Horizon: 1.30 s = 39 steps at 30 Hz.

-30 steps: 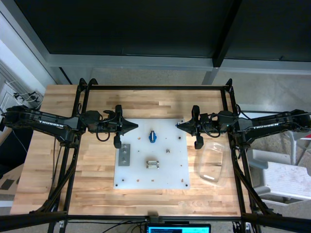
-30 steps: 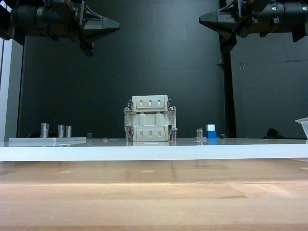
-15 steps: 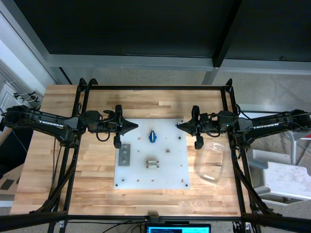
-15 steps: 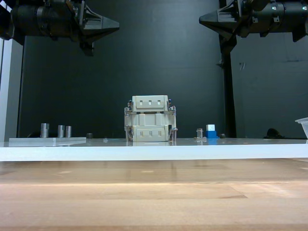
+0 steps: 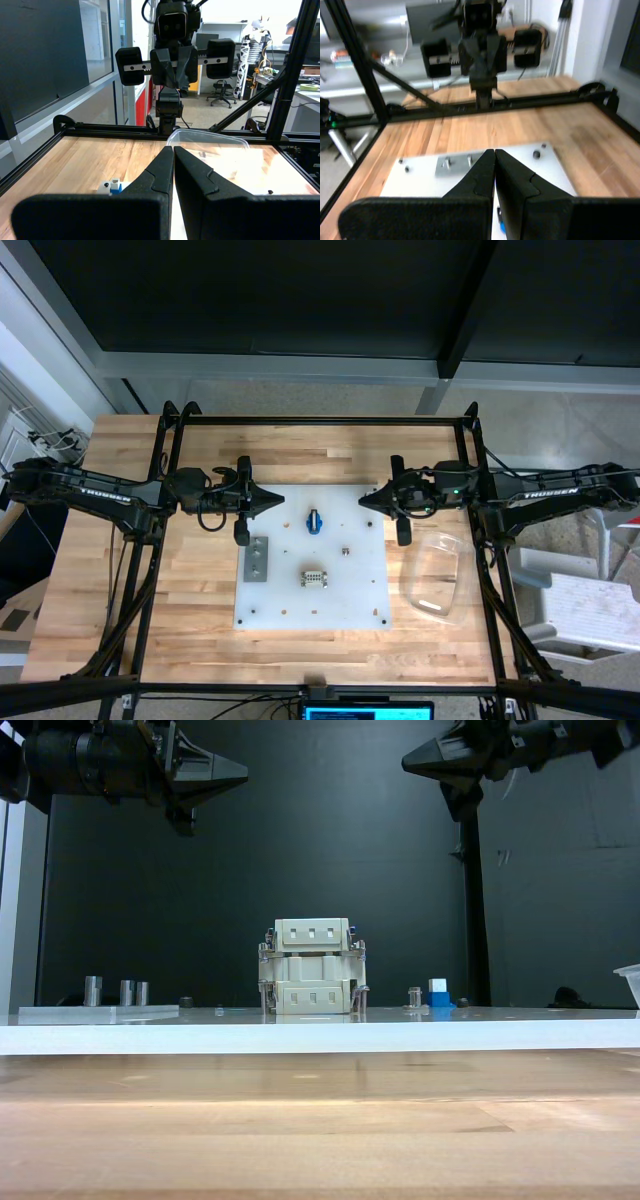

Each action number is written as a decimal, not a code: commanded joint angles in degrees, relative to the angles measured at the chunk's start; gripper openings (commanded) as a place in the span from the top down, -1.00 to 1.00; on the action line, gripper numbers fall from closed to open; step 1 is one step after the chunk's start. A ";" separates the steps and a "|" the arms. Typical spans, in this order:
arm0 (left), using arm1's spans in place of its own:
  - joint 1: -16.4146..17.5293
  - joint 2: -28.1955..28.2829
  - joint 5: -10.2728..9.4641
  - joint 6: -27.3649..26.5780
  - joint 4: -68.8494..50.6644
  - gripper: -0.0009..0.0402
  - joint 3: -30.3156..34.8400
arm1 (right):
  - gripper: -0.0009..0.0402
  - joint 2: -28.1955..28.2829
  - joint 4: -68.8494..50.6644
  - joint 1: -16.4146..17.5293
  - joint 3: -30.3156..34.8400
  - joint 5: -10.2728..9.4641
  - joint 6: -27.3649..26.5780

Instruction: Remove the HAN10-E connector and place it in the container

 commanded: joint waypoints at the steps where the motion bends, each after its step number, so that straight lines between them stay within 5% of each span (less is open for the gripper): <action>1: 0.00 0.00 0.02 0.00 0.00 0.96 0.00 | 0.96 2.64 -6.14 0.11 4.59 -1.92 0.02; 13: 0.02 0.00 0.02 0.00 0.00 0.96 0.00 | 0.96 15.63 -28.24 3.91 23.63 -1.79 2.12; 27: 0.02 0.00 0.02 0.00 0.00 0.96 0.00 | 0.96 37.55 -58.18 8.13 53.81 -1.27 3.15; 39: 0.02 0.00 0.00 0.00 0.02 0.96 0.00 | 0.96 52.30 -72.63 10.32 70.55 0.33 4.61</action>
